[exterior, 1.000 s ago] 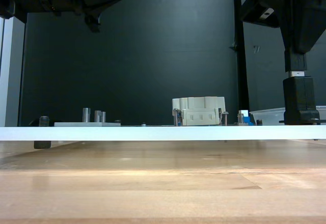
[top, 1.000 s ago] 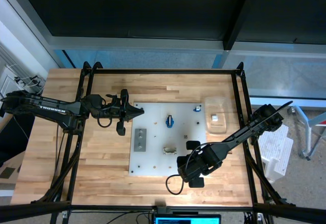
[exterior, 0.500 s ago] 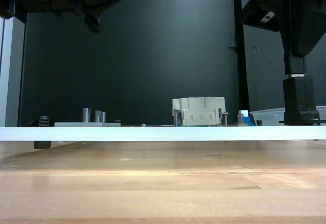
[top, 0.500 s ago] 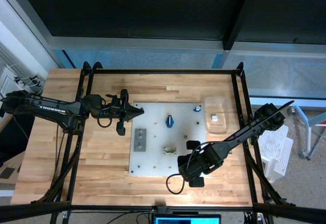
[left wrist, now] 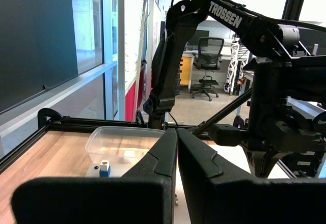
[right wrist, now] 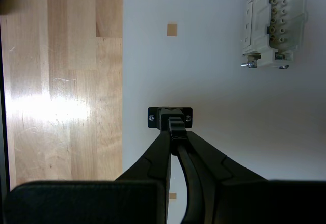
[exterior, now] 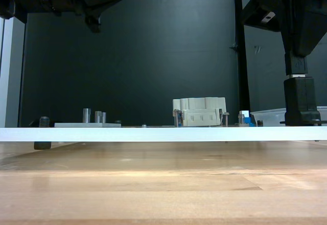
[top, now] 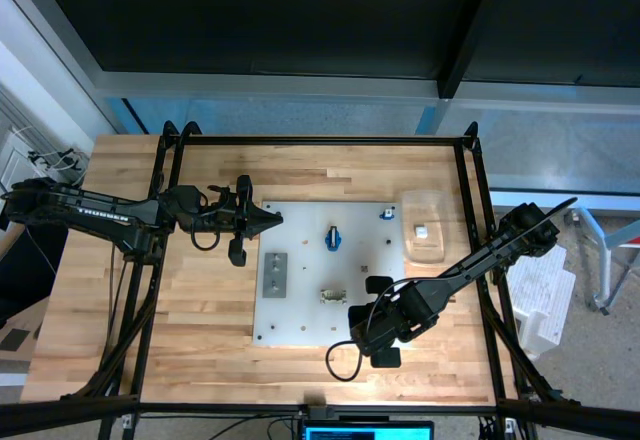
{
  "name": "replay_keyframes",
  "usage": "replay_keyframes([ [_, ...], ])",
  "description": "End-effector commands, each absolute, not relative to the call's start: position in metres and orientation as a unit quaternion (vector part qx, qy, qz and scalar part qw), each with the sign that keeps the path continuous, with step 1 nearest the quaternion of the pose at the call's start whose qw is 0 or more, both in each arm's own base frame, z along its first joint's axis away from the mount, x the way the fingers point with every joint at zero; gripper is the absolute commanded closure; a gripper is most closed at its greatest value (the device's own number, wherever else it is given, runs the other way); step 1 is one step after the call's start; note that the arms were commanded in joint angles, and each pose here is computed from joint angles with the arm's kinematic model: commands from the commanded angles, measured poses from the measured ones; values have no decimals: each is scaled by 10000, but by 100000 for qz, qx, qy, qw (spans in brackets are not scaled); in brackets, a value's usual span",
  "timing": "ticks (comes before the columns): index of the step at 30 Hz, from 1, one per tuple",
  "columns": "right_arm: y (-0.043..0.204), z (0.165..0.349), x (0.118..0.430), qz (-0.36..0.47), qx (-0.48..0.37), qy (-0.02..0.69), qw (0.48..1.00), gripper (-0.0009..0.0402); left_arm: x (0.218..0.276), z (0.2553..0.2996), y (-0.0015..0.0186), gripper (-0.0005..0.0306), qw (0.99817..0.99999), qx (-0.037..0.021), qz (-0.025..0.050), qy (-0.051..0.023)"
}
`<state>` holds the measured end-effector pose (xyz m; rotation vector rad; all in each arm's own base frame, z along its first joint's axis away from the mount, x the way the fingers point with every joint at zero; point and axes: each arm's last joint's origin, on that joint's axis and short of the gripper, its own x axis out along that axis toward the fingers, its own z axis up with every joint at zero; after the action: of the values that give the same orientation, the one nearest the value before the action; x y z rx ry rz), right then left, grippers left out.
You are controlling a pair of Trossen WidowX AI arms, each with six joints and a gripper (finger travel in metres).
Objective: Pick the USB connector and install on taskboard
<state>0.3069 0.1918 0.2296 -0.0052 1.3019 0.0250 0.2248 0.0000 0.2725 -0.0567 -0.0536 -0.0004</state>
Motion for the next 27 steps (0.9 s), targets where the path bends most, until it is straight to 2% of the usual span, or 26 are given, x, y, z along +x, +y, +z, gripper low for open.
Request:
replay_keyframes([
  [1, 1919, 2304, 3068, 1278, -67, 60367, 79713, 375, 2248, 2725, 0, 300, 99924, -2814, -38, -2699],
  [13, 1907, 2368, 3050, 1549, 372, 59609, 80276, 333, 2248, 2725, 0, 300, 99924, -2814, -38, -2699],
  [27, 1867, 2576, 2988, 1449, 395, 58881, 80813, 246, 2248, 2726, 0, 300, 99923, -2814, -38, -2718],
])
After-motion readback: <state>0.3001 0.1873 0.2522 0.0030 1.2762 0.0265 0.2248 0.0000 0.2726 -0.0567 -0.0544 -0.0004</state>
